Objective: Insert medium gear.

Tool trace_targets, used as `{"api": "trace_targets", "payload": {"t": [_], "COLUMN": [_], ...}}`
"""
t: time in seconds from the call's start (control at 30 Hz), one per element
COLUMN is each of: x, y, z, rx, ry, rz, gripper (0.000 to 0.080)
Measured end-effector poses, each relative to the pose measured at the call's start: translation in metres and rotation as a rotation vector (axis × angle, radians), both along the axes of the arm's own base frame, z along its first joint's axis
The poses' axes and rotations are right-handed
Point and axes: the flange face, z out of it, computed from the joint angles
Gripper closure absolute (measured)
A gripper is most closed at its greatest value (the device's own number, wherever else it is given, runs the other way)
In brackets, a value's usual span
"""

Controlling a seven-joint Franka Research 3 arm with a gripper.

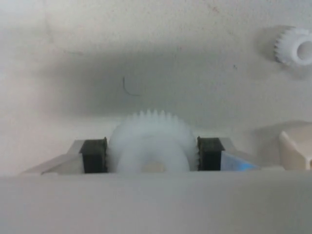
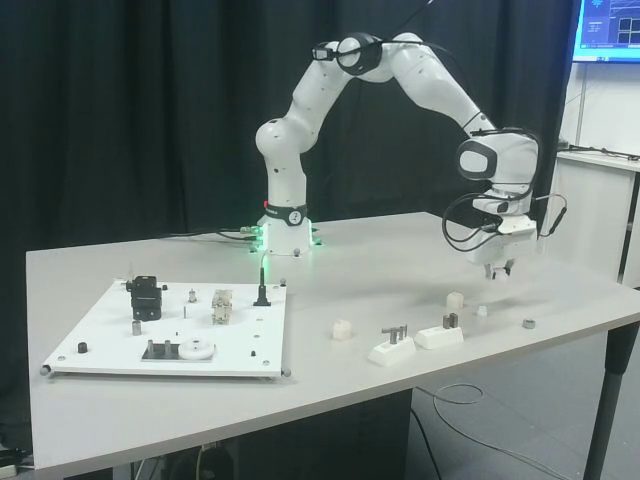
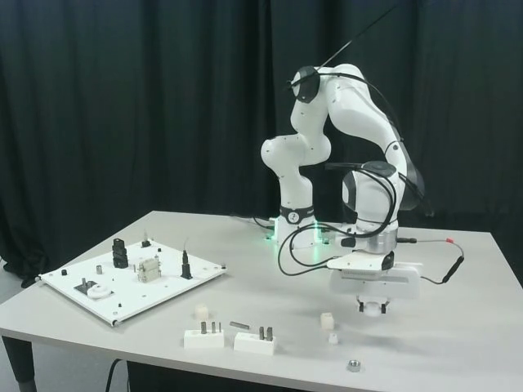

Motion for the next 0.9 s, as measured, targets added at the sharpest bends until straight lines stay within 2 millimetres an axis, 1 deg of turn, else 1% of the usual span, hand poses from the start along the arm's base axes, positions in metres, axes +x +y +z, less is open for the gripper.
{"api": "trace_targets", "payload": {"t": [0.23, 0.9], "x": [0.0002, 0.0015], "y": [0.0000, -0.0026], "z": [0.0077, 0.0086], "rx": [0.005, 0.003], "ry": [-0.001, -0.004], "rz": [0.000, 0.000], "gripper": [0.0407, 0.0407]}}
